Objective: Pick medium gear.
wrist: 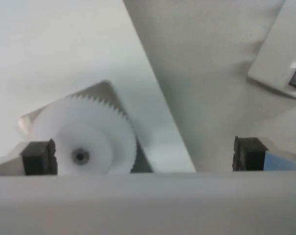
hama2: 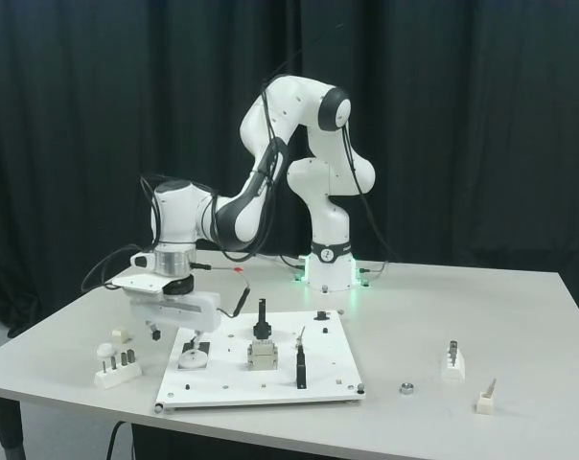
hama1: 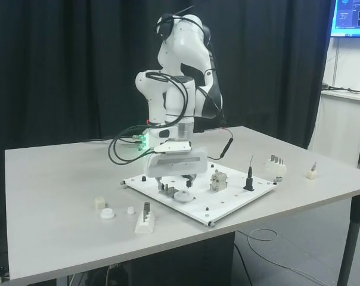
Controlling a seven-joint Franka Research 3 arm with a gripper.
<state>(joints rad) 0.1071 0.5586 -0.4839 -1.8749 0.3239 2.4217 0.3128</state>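
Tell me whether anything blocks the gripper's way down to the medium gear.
Nothing visible does. The open gripper hovers above the white board; the medium gear lies uncovered below, close to one fingertip, off-centre between the fingers.

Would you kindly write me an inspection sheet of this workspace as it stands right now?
Surface: grey table carrying a white board.
Job's things: white gear lying flat on the board, beside one fingertip, not between the two.
Clutter: small white blocks and holders with pins on the table around the board; black uprights and a small block on the board.
Grippers: pincer open, hanging low over the board, holding nothing.
Cables: black cable looping from the wrist.
Surroundings: black curtain; a screen in the corner.
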